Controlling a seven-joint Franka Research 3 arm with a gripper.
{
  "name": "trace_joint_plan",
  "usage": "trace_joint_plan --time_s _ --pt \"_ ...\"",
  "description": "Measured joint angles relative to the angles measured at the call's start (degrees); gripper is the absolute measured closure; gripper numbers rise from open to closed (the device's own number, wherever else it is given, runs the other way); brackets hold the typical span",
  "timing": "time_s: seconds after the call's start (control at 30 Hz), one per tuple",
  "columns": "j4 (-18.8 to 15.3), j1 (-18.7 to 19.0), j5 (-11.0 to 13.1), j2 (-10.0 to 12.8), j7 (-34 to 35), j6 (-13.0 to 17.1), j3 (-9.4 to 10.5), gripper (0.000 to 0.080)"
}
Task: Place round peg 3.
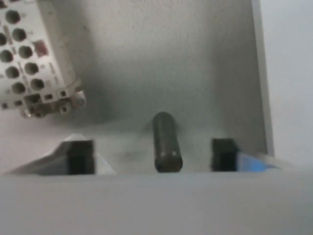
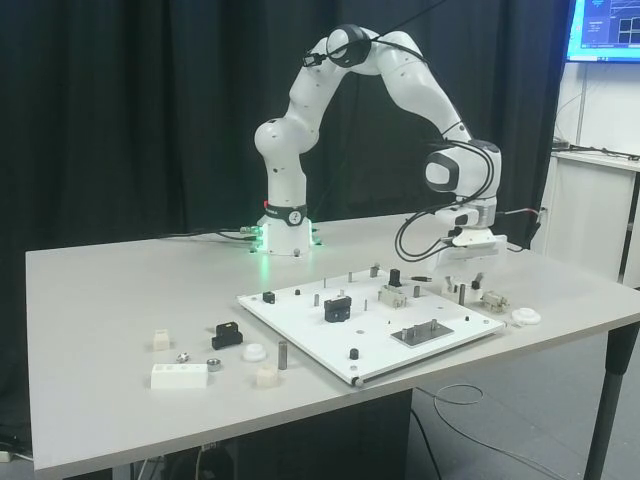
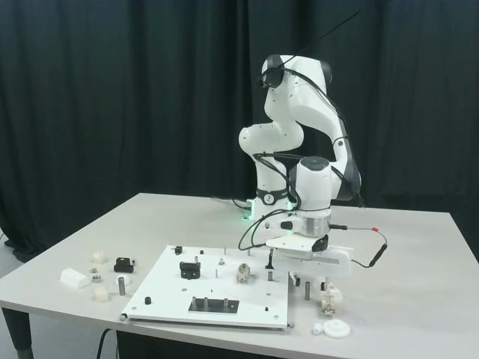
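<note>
The arm is reaching down over the white board's point(image 2: 300, 318) edge farthest from the loose parts, near that end of the desk point(image 2: 120, 290). Its gripper point(image 1: 152, 155) is hanging wide open and holding nothing; the two black fingertips point(image 1: 80, 156) are standing well apart on either side of a dark round peg point(image 1: 166, 142). The peg is lying flat on the grey desk between them, touching neither, just beside the board's edge. A white connector block point(image 1: 29, 54) with rows of holes is lying near the peg.
</note>
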Motion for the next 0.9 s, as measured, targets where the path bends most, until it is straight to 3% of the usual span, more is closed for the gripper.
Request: trace_joint_plan --time_s 0.1,0.13,0.17,0.2,0.37,0.4,0.9 --pt "0.2 0.0 0.0 -0.1 0.0 -0.1 0.02 0.0521" --pt "0.2 0.0 0.0 -0.1 0.0 -0.1 0.03 0.0213" --pt "0.3 0.0 0.0 -0.2 0.0 -0.2 0.04 0.0213" --pt "0.3 0.0 0.0 -0.3 0.0 -0.2 0.05 0.006" --pt "0.6 0.0 0.0 -0.9 0.0 -1.1 0.06 0.006" --pt "0.7 0.0 0.0 -1.0 0.0 -1.3 0.06 0.0017" --pt "1.9 -0.1 0.0 -1.9 0.0 -5.2 -0.23 0.0003"
